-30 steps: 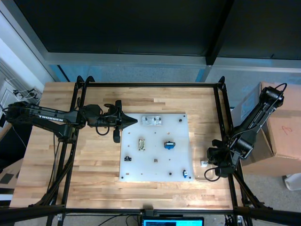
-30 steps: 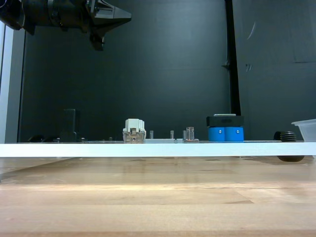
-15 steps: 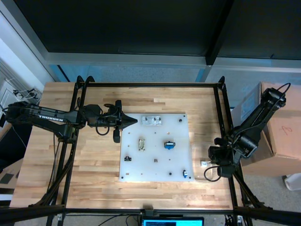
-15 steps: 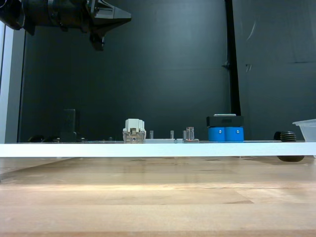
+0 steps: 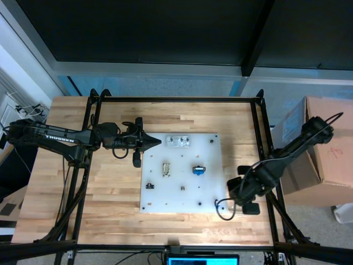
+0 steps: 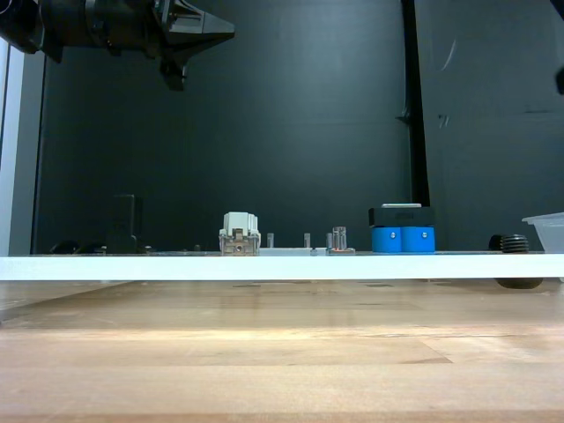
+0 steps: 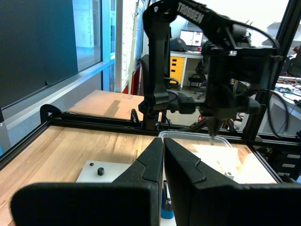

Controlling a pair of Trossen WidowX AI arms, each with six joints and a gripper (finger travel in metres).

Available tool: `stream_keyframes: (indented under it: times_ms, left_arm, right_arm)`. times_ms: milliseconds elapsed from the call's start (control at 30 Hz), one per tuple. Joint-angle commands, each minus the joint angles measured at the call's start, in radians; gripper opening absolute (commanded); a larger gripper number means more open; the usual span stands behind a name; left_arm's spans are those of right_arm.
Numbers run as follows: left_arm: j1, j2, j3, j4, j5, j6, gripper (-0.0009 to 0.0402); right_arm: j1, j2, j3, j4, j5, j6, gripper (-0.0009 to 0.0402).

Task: Pick the RJ45 connector and install on the taskboard

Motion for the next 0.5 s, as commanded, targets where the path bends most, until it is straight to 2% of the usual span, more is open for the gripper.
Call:
stream_keyframes:
  times_ms: [33,167,267,333,500]
  left_arm:
    - [0.0,0.0,0.0,0.0,0.0,0.0,0.0001]
    - [0.0,0.0,0.0,0.0,0.0,0.0,0.0001]
    - [0.0,0.0,0.0,0.0,0.0,0.0,0.0001]
    - [0.0,0.0,0.0,0.0,0.0,0.0,0.0001]
    - [0.0,0.0,0.0,0.0,0.0,0.0,0.0001]
  right_arm:
    - [-0.038,0.082,0.101,-0.043,-0.011,-0.056,0.0]
    - [-0.089,0.18,0.213,-0.122,-0.061,-0.13,0.0]
    - [-0.119,0.251,0.286,-0.193,-0.062,-0.174,0.0]
    - [-0.132,0.298,0.335,-0.232,-0.086,-0.206,0.0]
    - [-0.147,0.409,0.456,-0.309,-0.087,-0.26,0.0]
